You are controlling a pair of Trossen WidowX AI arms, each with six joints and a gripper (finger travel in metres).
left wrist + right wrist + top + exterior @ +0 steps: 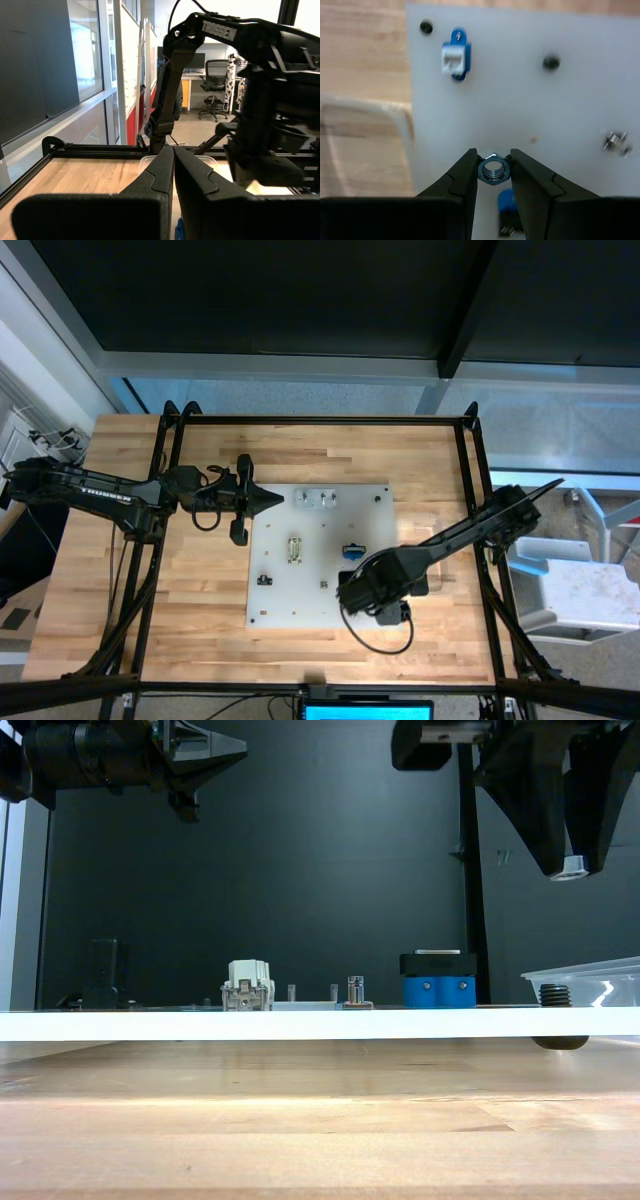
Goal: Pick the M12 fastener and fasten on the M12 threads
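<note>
Nearest, along the bench's (200, 620) near edge, lies the white board (310, 590). The black ribbed stud (554, 993) stands at the board's near right edge. It's bare, ribs showing, nothing on top.

Right gripper (573, 862) hangs well above the stud, roughly over it in the low view. Its fingers (465, 175) are clamped on the small silver nut (493, 170), one on each side, w/ the threaded bore facing the wrist cam. So the nut is up in the air, apart from the stud and not on the board.

Just behind the stud, off the board's right edge, sits the clear tray (600, 975). Can't tell if it holds anything.

Mid-board, further back, are a blue block (438, 988), a short silver post (356, 990) and a beige connector (247, 988).

Farthest, the left gripper (275, 500) hovers high over the board's far left corner, pointing toward the bench's right edge. Its fingers (160, 175) are pressed together, nothing between them.
</note>
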